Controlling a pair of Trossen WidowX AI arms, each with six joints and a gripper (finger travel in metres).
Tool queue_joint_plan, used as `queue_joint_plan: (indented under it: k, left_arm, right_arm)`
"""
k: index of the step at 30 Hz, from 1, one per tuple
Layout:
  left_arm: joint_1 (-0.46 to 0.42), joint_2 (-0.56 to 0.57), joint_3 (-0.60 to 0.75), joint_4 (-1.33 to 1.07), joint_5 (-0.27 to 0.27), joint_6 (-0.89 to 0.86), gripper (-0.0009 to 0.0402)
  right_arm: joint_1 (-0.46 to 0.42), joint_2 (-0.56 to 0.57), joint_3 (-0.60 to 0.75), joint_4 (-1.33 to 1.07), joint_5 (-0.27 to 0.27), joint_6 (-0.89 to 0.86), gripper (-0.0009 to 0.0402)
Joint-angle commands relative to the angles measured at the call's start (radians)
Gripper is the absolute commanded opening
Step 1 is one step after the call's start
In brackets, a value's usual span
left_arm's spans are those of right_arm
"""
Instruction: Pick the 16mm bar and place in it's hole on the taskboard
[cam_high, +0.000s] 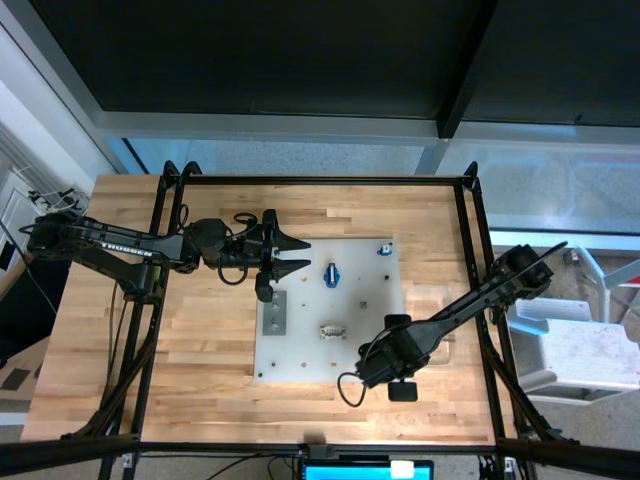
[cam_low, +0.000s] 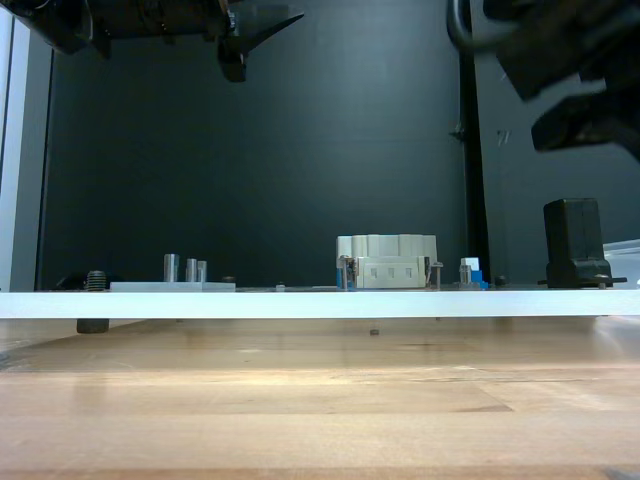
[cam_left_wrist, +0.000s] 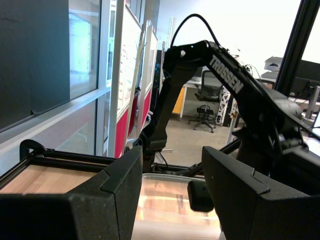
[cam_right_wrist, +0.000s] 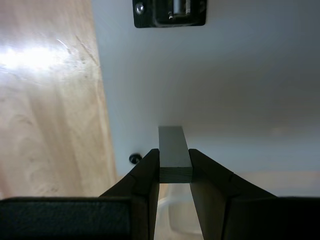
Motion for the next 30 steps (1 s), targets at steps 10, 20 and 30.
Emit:
queue_joint_plan:
  k: [10, 20, 30]
  left_arm:
    - [0.000, 0.000, 0.000, 0.000, 0.000, 0.000, 0.0162]
    - [0.000, 0.000, 0.000, 0.000, 0.000, 0.000, 0.0160]
    - [0.000, 0.000, 0.000, 0.000, 0.000, 0.000, 0.0161]
  right_arm:
    - [0.000, 0.002, 0.000, -0.007, 0.004, -0.031, 0.0000]
    - [0.000, 0.001, 0.000, -0.001, 0.004, -0.035, 0.0040]
    - [0.001, -0.002, 0.000, 0.000, 0.005, -0.027, 0.0166]
